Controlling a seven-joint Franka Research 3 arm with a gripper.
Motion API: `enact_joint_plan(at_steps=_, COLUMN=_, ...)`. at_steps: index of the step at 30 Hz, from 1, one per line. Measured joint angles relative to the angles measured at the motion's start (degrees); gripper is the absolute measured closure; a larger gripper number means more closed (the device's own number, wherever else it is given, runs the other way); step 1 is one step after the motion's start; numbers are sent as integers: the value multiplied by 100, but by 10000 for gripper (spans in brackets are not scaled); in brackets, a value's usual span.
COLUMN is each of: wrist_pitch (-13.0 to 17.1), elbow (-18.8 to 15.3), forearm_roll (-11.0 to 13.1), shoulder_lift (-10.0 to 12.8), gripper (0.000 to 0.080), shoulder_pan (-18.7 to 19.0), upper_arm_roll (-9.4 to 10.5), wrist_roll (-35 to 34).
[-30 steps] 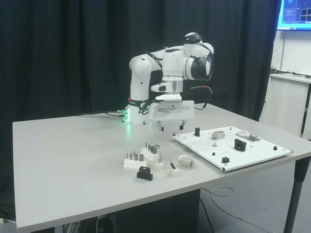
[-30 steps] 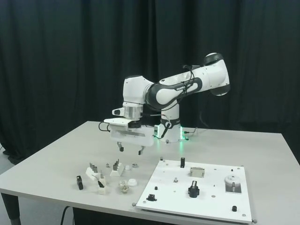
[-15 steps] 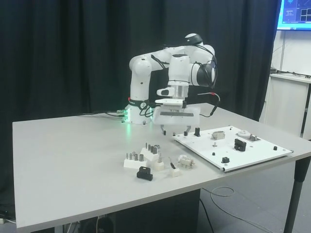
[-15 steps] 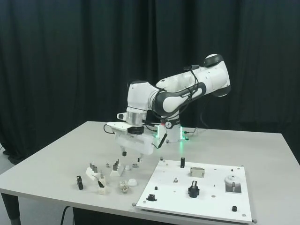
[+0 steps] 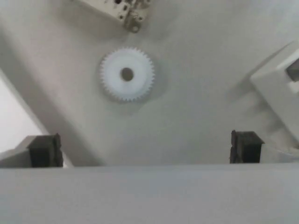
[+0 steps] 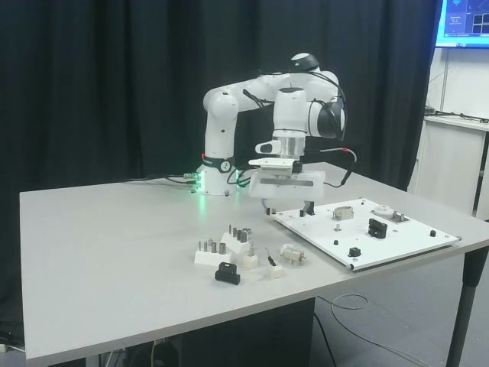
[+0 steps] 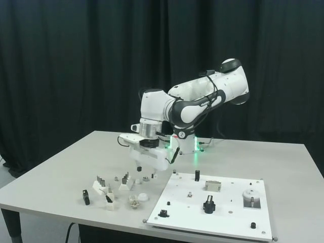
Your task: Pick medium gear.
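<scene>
Wrist view: white gear [image 5: 126, 74] flat on the grey table [image 5: 196, 112], toothed rim and centre hole plain, ahead of the gripper [image 5: 145, 148] and nearer one finger; black fingertips [image 5: 45, 150] set wide apart, gripping nothing. Small metal-fitted part [image 5: 122, 10] just beyond the gear; white block [image 5: 275, 88] off to one side.

First room view: arm [image 6: 294, 99] bent low between the parts cluster [image 6: 229, 245] and the white board [image 6: 367, 233], near the table's front edge; gear not to be made out here, lost among the small parts.

Second room view: gripper [image 7: 146, 172] hovering just above the table beside the board's [image 7: 228, 212] left edge; gear [image 7: 143, 196] seen as a small white disc near the front edge, next to the part [image 7: 134, 203]. Black block [image 7: 85, 197] at the cluster's far left.
</scene>
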State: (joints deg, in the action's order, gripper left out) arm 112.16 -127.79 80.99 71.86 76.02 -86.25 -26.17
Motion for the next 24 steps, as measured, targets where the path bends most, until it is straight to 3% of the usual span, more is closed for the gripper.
enact_joint_plan(at_steps=10, wrist_pitch=-49, elbow=306, forearm_roll=-12, shoulder_lift=2, gripper=3, shoulder_pan=-145, upper_arm_roll=125, wrist_roll=-108)
enact_joint_plan(at_steps=24, wrist_pitch=-38, elbow=912, forearm_roll=-66, shoulder_lift=72, gripper=3, shoulder_pan=-792, upper_arm_roll=434, wrist_roll=-108)
